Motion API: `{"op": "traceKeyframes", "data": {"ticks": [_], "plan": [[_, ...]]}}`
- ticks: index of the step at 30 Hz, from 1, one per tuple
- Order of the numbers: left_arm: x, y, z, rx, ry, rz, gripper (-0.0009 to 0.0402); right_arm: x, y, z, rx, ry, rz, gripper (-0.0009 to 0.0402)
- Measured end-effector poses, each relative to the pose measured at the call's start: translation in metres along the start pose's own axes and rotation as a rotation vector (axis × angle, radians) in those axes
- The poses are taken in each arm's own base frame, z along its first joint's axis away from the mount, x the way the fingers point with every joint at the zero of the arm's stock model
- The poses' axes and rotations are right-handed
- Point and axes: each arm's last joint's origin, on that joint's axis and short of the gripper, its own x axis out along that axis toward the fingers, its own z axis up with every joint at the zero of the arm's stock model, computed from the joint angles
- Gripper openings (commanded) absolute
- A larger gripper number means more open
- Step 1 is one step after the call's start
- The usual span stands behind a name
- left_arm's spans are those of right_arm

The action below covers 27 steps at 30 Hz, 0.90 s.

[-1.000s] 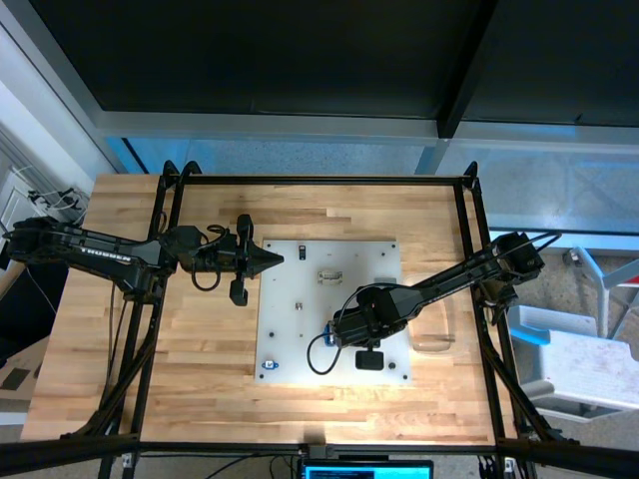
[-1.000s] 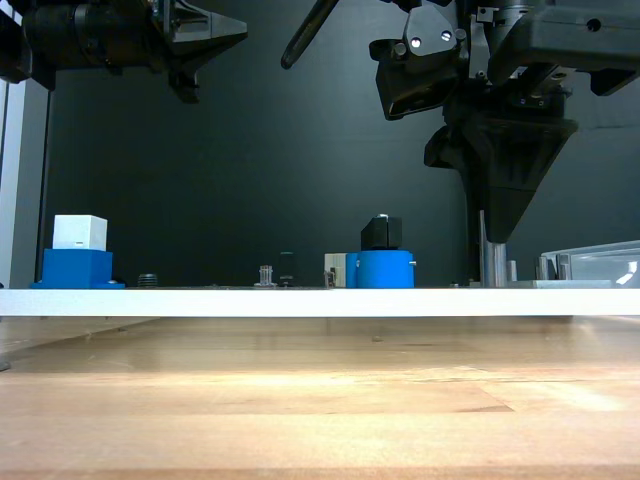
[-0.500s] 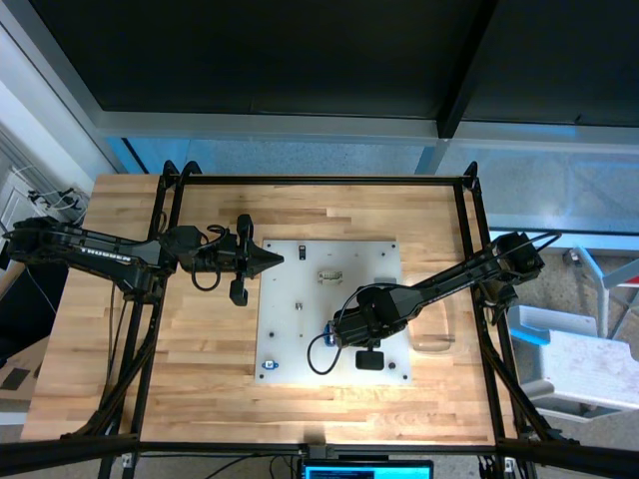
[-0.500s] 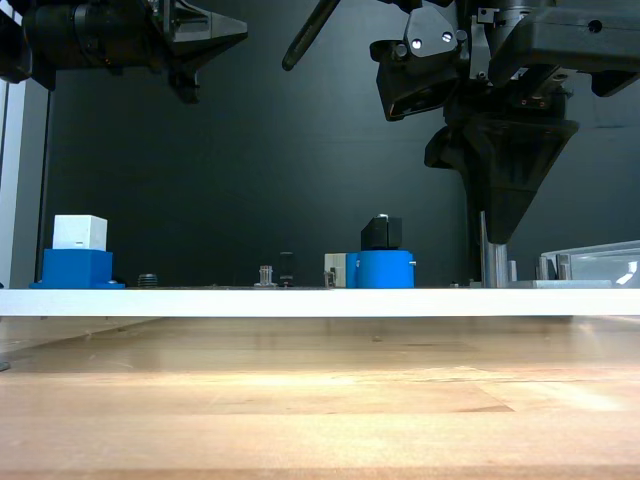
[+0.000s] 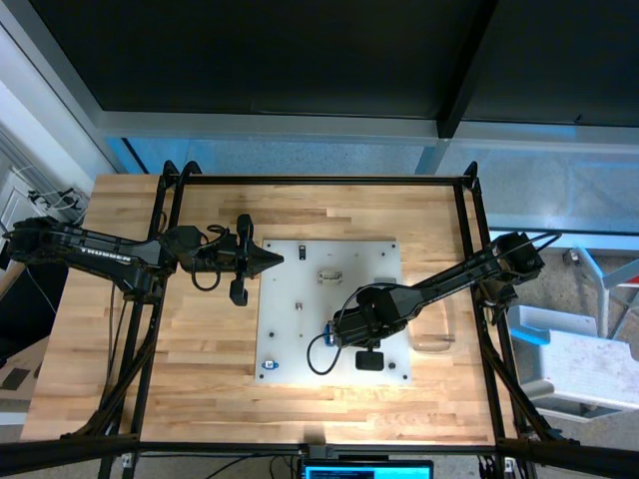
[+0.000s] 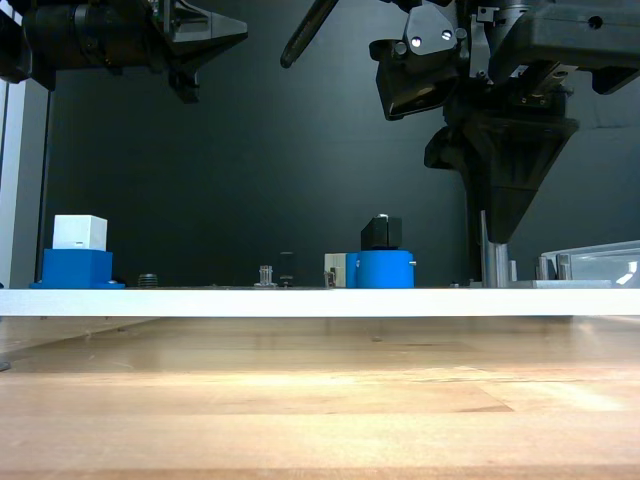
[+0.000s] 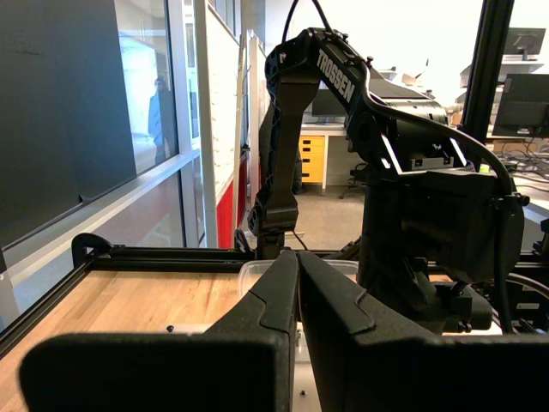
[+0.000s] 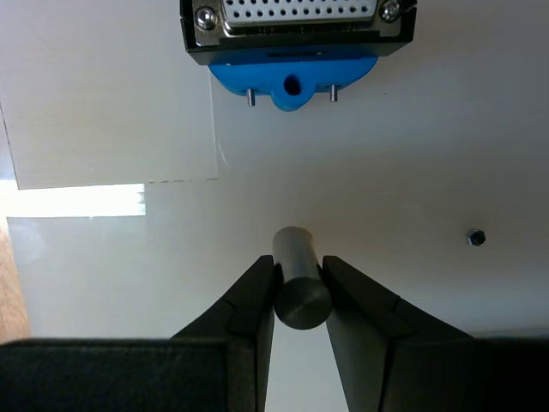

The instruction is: Pick the 16mm cylinder and place it in the taskboard

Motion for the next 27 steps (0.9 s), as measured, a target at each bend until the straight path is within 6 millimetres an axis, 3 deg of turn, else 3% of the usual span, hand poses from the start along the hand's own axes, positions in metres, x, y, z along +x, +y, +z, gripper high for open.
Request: {"op": "traceKeyframes", "data": {"ticks": [27], "plan": [[0.0000, 0.0000, 0.0001, 0.000, 0.000, 0.000, 0.0000, 0.0011, -0.0015, -0.0007, 0.002, -0.003, -0.020, 0.0028]]}}
